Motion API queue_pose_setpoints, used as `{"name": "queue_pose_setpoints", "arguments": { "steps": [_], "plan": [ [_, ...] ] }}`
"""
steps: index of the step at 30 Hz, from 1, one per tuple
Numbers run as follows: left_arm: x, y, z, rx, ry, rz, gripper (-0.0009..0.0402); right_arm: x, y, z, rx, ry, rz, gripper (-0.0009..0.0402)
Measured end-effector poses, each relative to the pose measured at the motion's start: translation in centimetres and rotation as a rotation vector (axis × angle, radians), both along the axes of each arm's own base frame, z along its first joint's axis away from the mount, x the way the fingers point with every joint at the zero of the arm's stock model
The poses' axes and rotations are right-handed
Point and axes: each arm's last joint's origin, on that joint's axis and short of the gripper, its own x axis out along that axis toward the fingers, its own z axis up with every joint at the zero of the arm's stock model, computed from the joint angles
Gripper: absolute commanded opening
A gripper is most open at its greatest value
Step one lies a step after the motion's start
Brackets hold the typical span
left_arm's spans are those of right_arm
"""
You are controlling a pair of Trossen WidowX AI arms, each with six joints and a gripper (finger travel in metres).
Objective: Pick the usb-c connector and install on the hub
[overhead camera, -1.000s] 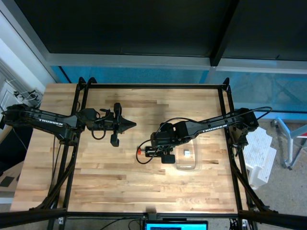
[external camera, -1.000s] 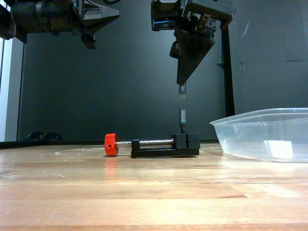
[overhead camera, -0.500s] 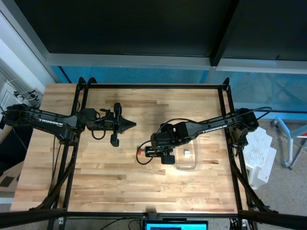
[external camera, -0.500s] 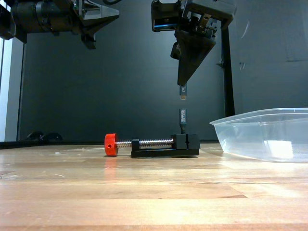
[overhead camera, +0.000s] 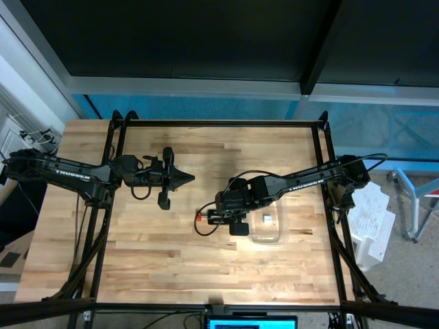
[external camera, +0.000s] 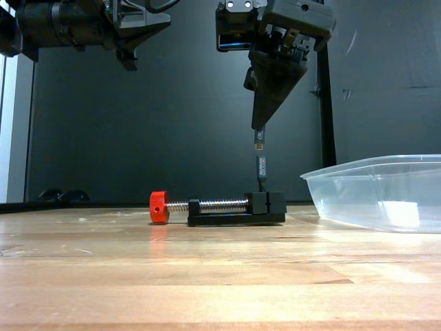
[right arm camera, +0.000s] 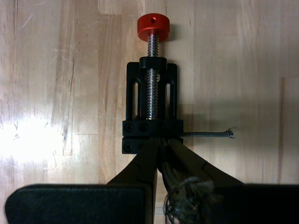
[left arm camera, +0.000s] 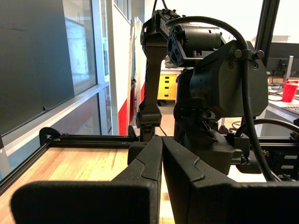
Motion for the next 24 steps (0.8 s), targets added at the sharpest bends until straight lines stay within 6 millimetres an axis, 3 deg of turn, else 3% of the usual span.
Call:
{"name": "queue_pose_setpoints", "arguments": {
  "steps": [24],
  "plan": [
    [0.0,0.0,0.0,0.0,0.0,0.0,0.0,-0.1,-0.05,-0.39,0.002,0.01,-0.014,0.0]
  ]
}}
